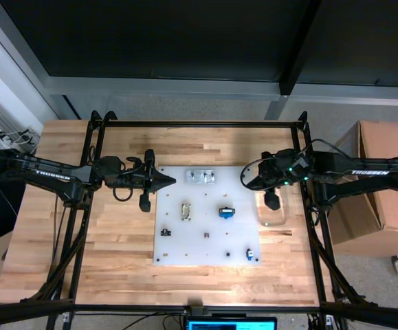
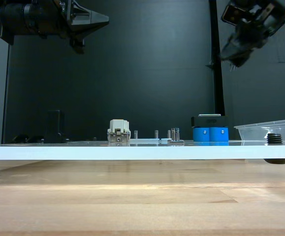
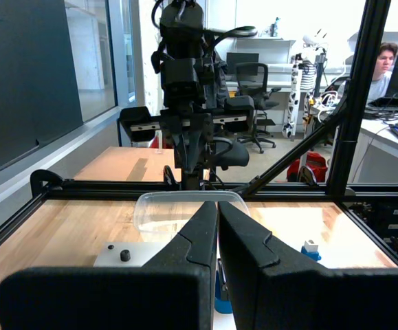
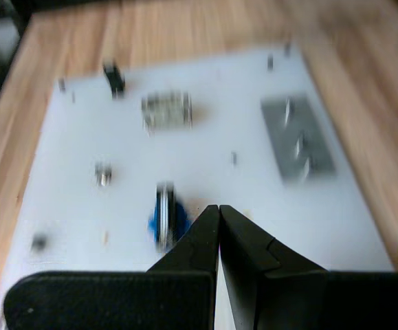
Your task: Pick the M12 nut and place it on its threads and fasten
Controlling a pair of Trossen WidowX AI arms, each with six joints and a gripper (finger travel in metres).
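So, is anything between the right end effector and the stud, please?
Nothing visible does: the right end effector hangs shut above the clear tray, the bare stud on the board nearby. The left end effector hovers shut at the board's left edge. Nut unseen.

A task board [image 1: 205, 237] lies at the centre of the bench [image 1: 61, 227], with a tray [image 1: 281, 218] just beside its right edge. The stud [image 1: 251, 254] stands at the board's near right corner. The left pincer [image 1: 171, 181] hangs over the board's far left corner, and the right pincer [image 1: 273, 201] hangs over the tray. Where the nut lies cannot be told.
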